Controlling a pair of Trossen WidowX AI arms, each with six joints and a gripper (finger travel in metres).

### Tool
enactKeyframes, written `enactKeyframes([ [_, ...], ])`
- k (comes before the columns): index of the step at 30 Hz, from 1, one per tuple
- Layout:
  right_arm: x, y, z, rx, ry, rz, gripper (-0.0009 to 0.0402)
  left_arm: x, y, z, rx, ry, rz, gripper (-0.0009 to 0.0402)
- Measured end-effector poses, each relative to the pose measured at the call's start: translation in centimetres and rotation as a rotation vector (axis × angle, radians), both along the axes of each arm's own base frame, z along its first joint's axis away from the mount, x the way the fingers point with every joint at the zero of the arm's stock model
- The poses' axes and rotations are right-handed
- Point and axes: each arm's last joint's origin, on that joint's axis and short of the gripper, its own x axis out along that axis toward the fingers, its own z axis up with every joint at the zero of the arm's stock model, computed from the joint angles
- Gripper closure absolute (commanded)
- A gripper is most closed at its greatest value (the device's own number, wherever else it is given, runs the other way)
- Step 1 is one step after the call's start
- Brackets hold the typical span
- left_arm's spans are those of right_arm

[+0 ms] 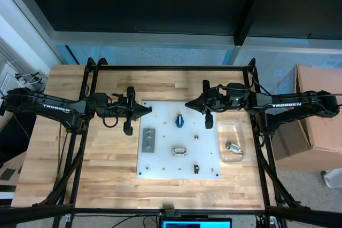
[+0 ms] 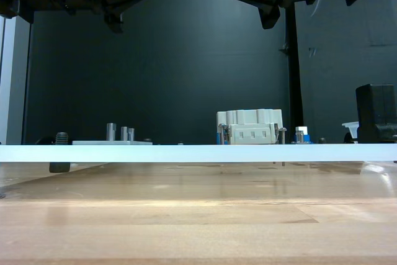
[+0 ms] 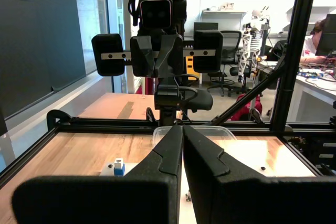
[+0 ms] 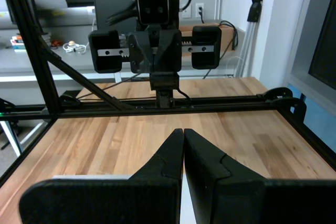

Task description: Remove the HAN10E connector from the taskboard and place in the container

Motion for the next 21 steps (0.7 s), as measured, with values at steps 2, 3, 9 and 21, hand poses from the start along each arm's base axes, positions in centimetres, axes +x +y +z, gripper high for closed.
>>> enactKeyframes([
  [2,-0.1,0.0,-0.2,-0.002,-0.031,-0.001,0.0394,0.0,0.0,0.0,0.000,0.000,0.000,0.0393],
  [3,-0.1,0.0,-0.3,0.001,-0.054,-0.002,0.0394,0.0,0.0,0.0,0.000,0.000,0.000,0.0393],
  [9,-0.3,-0.1,-1.0,0.014,-0.106,-0.006,0.0394,0.0,0.0,0.0,0.000,0.000,0.000,0.0393],
  [21,-0.5,-0.3,-1.6,0.046,-0.112,-0.044,0.0394,0.0,0.0,0.0,0.000,0.000,0.000,0.0393],
])
